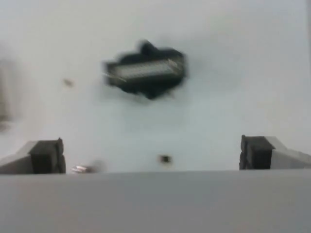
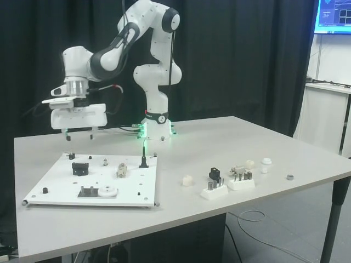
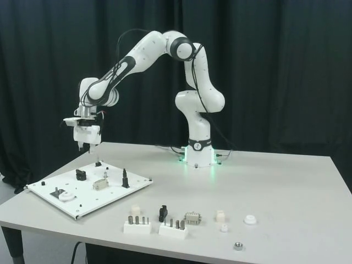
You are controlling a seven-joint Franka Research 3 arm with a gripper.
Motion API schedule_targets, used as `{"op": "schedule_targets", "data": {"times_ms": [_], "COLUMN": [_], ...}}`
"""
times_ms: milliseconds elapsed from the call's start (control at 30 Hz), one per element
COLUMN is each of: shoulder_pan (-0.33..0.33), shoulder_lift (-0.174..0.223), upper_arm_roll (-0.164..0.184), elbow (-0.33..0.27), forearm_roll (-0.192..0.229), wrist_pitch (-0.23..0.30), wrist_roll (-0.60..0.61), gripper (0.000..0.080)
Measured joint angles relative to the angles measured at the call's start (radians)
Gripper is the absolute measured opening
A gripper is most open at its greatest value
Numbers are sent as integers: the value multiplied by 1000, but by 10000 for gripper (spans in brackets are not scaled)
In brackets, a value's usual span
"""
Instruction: Pick D-SUB.
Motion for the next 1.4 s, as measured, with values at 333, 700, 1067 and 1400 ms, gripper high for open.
{"op": "schedule_targets", "data": {"times_ms": [333, 700, 1067, 1400], "shoulder_pan": [108, 248, 409, 543], "shoulder_lift": [-86, -110, -110, -108], "upper_arm_roll": [1, 2, 5, 15], "elbow": [32, 75, 104, 123], "forearm_roll": [-118, -199, -296, -427], "wrist_pitch": [-40, -55, -55, -70], "wrist_roll": [216, 465, 827, 1200], "gripper": [800, 800, 800, 800]}}
